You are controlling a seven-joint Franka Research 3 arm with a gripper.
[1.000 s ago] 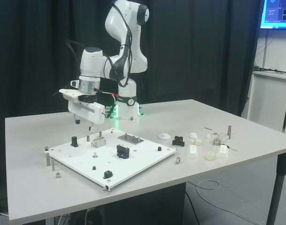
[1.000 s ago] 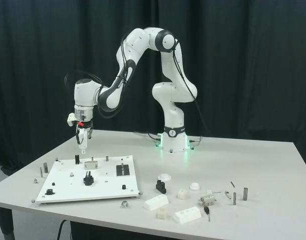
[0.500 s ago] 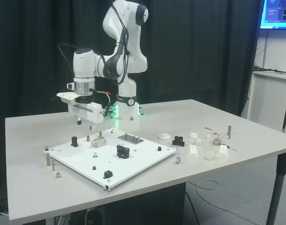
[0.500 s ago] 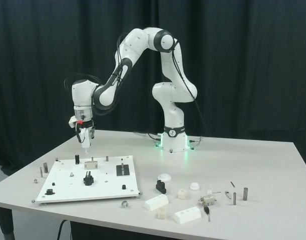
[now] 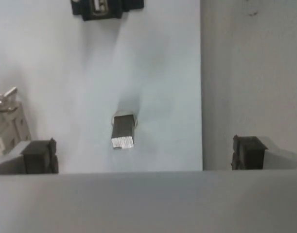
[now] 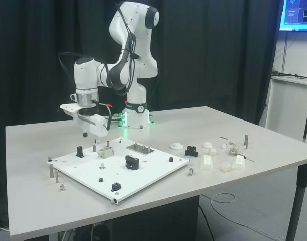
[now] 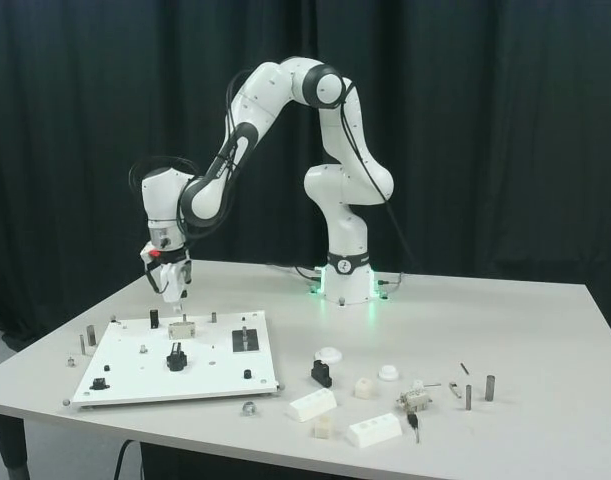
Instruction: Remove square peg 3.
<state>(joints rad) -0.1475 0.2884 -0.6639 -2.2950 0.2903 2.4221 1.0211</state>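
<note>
From the room views we see the gripper (image 6: 89,134) hanging above the far left corner of the white board (image 6: 143,173), clear of it. Only the wrist view shows the detail: the square peg (image 5: 123,131) stands upright in the board, near its edge, between the two black fingertips (image 5: 39,156), which are spread wide and touch nothing. A black connector block (image 5: 107,8) sits further along the board, and the grey desk (image 5: 250,73) lies beyond the edge.
</note>
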